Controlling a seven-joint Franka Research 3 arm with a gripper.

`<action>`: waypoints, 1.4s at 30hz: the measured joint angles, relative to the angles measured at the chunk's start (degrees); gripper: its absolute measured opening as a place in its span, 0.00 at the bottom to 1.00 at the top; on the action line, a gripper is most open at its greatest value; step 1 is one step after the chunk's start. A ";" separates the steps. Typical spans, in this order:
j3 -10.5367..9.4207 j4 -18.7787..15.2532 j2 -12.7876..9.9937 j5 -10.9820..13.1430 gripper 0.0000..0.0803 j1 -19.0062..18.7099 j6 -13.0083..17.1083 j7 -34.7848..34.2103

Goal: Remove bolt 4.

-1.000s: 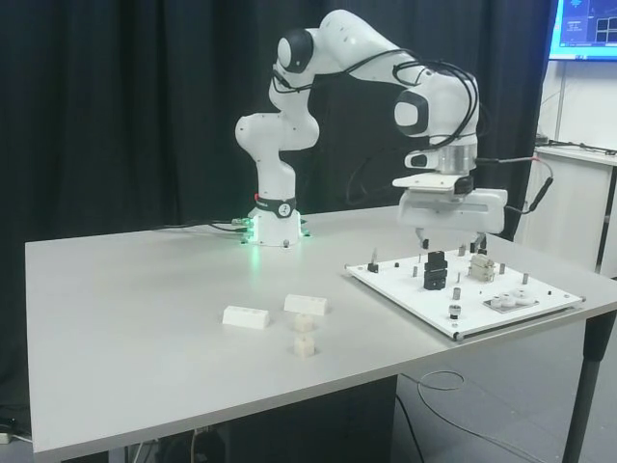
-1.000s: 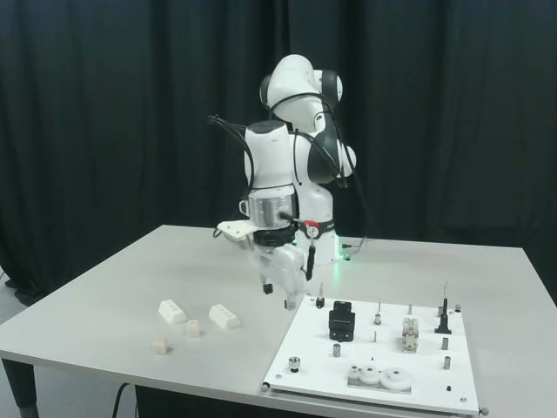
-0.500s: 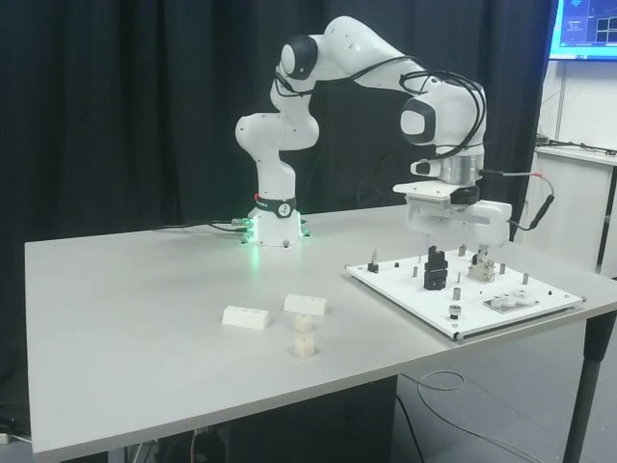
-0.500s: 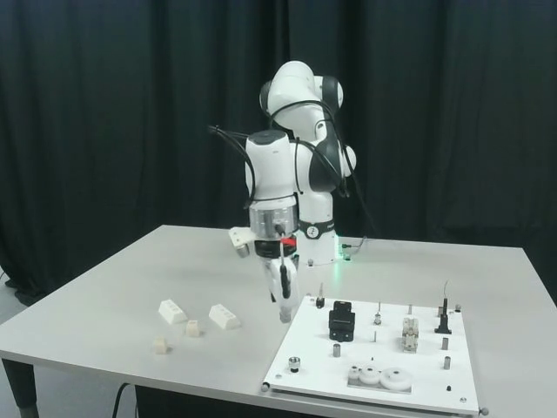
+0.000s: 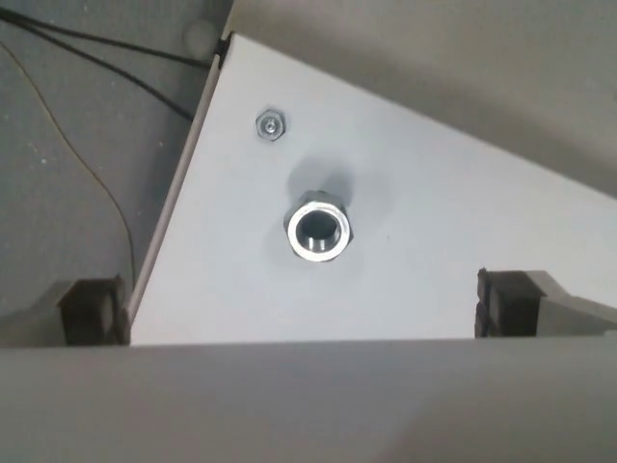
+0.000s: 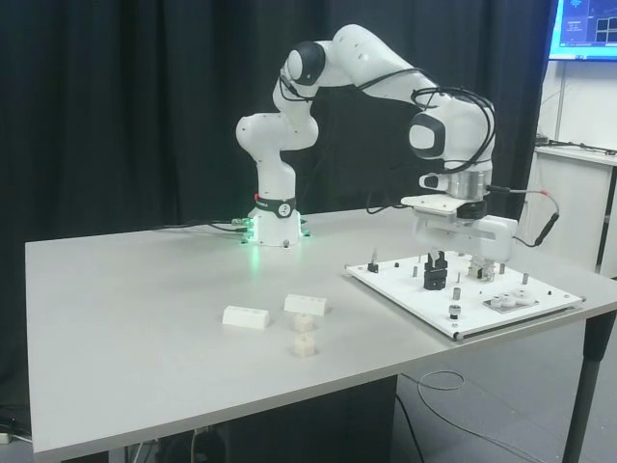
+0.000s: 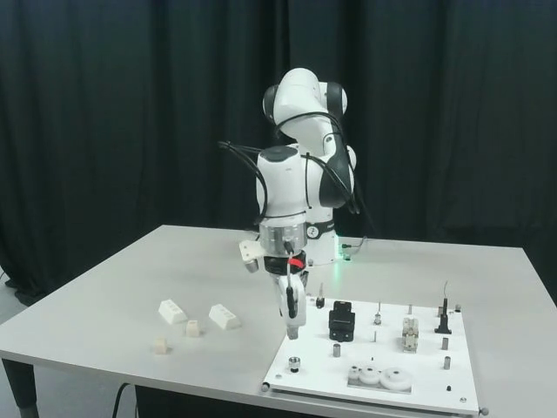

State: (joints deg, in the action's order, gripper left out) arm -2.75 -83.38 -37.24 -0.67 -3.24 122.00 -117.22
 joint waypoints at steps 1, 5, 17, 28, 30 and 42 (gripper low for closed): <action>0.34 0.00 -0.13 0.00 1.00 -0.32 0.10 -0.01; 1.78 0.00 -0.66 0.00 1.00 -1.70 0.33 -0.02; 4.33 0.00 -2.50 0.29 1.00 -3.52 2.41 -1.45; 4.88 0.00 -4.27 3.00 1.00 -3.50 4.30 -1.98; 4.88 0.00 -4.49 3.39 1.00 -3.51 4.53 -1.98; 4.88 0.01 -5.59 4.16 1.00 -4.11 5.25 -2.84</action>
